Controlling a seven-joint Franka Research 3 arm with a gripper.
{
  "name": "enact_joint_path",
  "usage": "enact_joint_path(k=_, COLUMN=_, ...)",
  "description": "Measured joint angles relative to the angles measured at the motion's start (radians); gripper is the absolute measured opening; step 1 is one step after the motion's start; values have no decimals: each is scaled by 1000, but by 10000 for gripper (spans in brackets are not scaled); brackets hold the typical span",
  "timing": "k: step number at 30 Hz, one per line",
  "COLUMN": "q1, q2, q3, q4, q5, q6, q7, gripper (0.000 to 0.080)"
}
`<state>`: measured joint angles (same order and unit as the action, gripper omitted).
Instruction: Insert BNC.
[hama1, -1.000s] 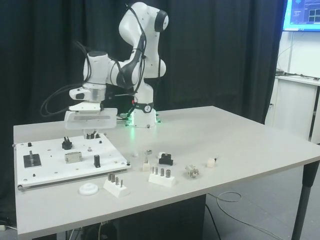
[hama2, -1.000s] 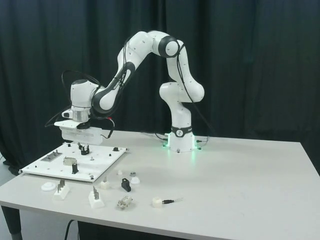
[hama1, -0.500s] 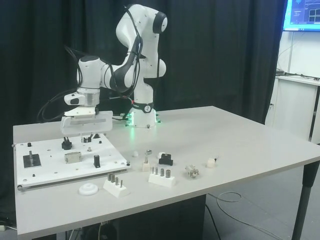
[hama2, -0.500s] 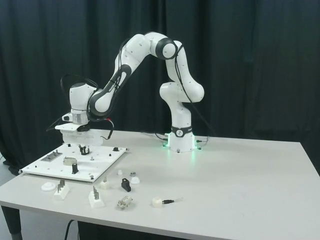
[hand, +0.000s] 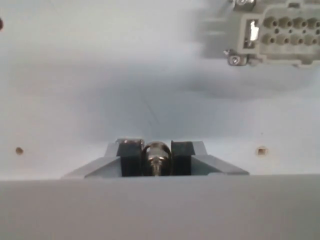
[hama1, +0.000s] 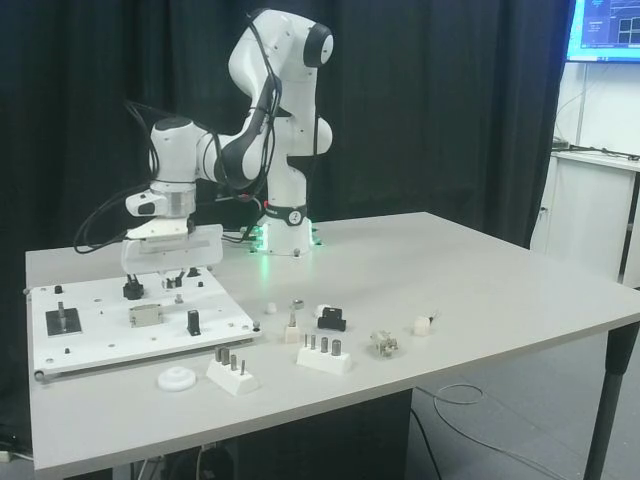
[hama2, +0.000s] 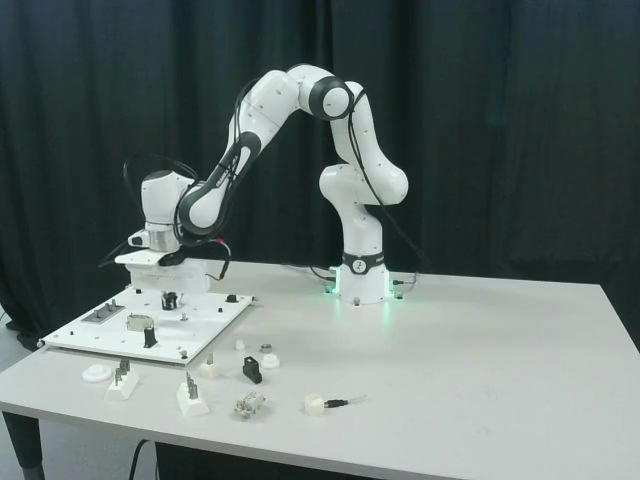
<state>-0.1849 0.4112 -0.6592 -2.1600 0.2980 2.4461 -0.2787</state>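
In the wrist view a small metal BNC connector (hand: 156, 159) sits between the black pads (hand: 131, 159), and my gripper (hand: 156, 160) is shut on it. Below it lies the white board (hand: 100, 75), with a grey multi-pin socket (hand: 280, 35) mounted on it. In the first room view the gripper (hama1: 170, 272) hangs just above the far part of the white board (hama1: 100, 335), near a black fitting (hama1: 132, 290). The second room view shows the gripper (hama2: 167, 296) low over the same board (hama2: 90, 335).
In front of the board stand two white blocks with pegs (hama1: 232, 368) (hama1: 322, 352) and a white gear (hama1: 175, 378). A black part (hama1: 331, 320), a small metal connector (hama1: 384, 342) and a white plug (hama1: 423, 324) lie to the right. The arm's base (hama1: 285, 235) shows green light.
The arm has carried the gripper, still shut on the connector, leftward in the first room view, towards the board's far side. The loose parts on the table have not moved.
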Motion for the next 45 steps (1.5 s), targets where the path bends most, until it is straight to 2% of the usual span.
enact_joint_path(k=16, q1=-3, q2=-7, q3=-1, q4=-59, q5=20, q6=64, q7=-52, gripper=121)
enact_joint_path(k=29, q1=-1, q2=-41, q3=-1, q4=-123, q5=50, q6=118, q7=-99, gripper=121)
enact_joint_path(k=37, q1=-1, q2=-62, q3=0, q4=-151, q5=50, q6=141, q7=-104, gripper=121)
enact_joint_path(k=45, q1=0, q2=-67, q3=3, q4=-167, q5=50, q6=167, q7=-105, gripper=121)
